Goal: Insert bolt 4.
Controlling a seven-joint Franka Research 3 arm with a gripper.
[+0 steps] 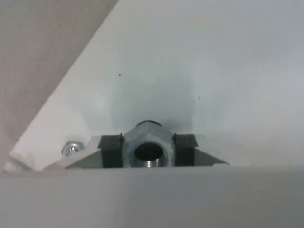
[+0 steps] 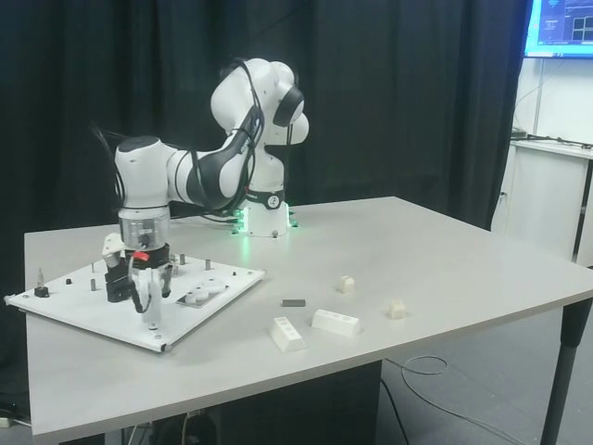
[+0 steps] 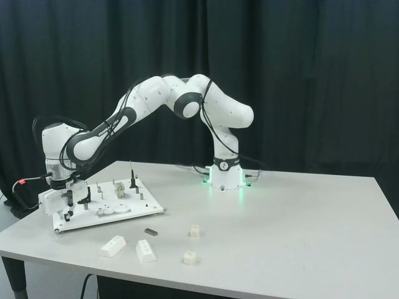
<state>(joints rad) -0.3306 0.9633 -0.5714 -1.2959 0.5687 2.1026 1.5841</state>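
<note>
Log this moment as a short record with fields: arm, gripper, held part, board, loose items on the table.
arm: white Franka arm, bent low over the board's near corner
gripper: gripper shut on a threaded metal part
held part: bolt, seen end-on between the black pads
board: white board on the grey table, carrying upright pegs and small fittings
loose items: white blocks and a small black piece beside the board
</note>
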